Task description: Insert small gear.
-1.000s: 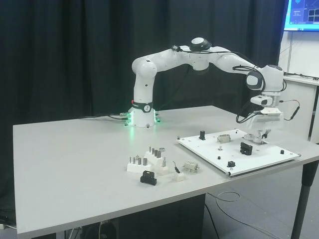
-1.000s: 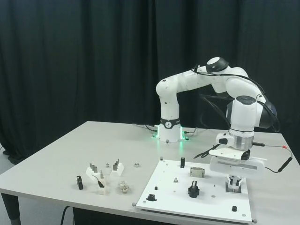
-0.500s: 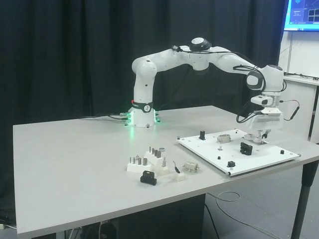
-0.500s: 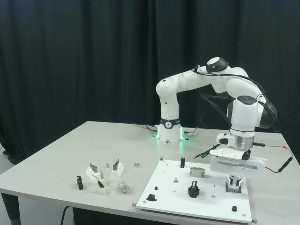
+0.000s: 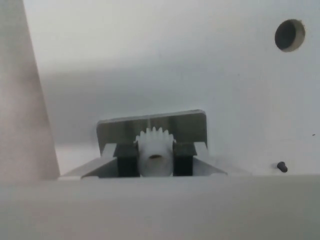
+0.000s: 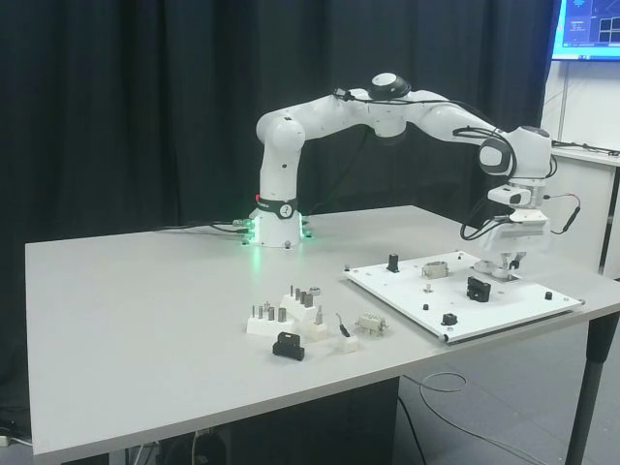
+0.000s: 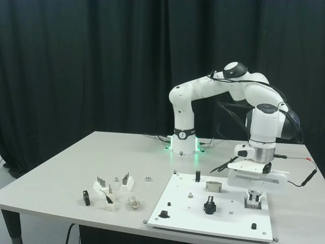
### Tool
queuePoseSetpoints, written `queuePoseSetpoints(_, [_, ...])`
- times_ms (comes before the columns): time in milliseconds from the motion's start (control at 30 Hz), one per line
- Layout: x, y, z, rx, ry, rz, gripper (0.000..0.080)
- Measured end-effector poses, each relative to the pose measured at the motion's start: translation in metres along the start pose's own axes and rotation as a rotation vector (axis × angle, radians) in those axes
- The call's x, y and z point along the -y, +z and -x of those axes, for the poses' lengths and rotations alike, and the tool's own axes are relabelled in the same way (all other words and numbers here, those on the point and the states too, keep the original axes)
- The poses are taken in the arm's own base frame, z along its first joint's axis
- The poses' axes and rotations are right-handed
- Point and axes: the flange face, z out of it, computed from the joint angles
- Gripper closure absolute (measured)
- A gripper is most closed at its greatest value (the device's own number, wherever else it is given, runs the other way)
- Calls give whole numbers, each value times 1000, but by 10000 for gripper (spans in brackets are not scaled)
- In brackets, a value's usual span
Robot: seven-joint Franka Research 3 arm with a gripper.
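Claw (image 5: 155,159) clenched on small white gear (image 5: 155,148), 2 black fingers (image 5: 126,159) flanking it. Gear held just above grey bracket (image 5: 151,126) on white board (image 7: 223,216). Board lay on grey bench (image 6: 145,310).

A black curtain (image 6: 145,107) hangs in heavy folds behind the grey surface (image 6: 136,320) and fills almost the whole back of the room; from the second room view the same curtain (image 7: 91,61) runs from edge to edge. To one side of the curtain, in the first room view, a lit screen (image 6: 588,29) sits high in the corner, with a white wall (image 6: 572,97) under it and a white cabinet (image 6: 593,194) standing just beside the surface. A black leg (image 6: 581,387) holds up the surface's near corner, and a thin cable (image 6: 455,407) loops on the dark floor (image 6: 484,426) under the surface.
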Motion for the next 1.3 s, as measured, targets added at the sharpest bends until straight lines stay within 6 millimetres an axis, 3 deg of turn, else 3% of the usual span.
queuePoseSetpoints(933, [-2, 1, -10, 59, 145, -7, 664])
queuePoseSetpoints(1300, [-2, 3, -9, 54, 38, -9, 664])
